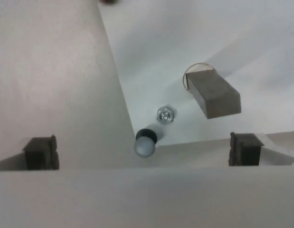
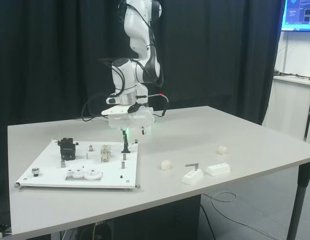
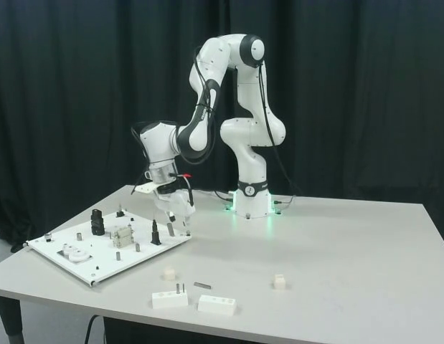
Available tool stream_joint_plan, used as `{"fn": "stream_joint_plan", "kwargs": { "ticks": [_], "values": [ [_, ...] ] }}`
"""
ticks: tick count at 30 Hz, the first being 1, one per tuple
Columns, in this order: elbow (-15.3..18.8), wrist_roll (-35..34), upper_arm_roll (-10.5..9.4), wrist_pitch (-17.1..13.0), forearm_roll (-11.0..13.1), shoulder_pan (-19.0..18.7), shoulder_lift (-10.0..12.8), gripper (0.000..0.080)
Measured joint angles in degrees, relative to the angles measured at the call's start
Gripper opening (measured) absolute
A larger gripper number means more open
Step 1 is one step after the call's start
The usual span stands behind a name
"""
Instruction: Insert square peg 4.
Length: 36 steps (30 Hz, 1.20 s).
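gripper (image 1: pixel 142 151) spread wide, nothing between the two black pads; hovering over the far right corner of the white board (image 2: pixel 54 170); grey square peg (image 1: pixel 214 96) standing upright on that board, seen nearly end-on in the wrist view, just beside the fingers' centre line toward one pad and not between them; long axis vertical; a small sideways shift judged necessary before descent; hex nut (image 1: pixel 165 114) and a round-headed pin (image 1: pixel 145 144) close by; no legible labels or writing on peg or board.
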<state>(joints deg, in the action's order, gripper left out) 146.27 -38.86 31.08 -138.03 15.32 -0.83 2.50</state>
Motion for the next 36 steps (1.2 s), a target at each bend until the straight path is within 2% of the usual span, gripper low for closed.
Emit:
{"fn": "stream_joint_plan", "kwargs": {
  "ticks": [21, 36],
  "values": [
    [0.01, 0.75, 0.0, -2.0, 3.47, -1.43, 2.17, 0.08],
    [-0.26, 0.73, 0.0, -1.88, 3.51, -1.95, 1.84, 0.08]
  ]
}}
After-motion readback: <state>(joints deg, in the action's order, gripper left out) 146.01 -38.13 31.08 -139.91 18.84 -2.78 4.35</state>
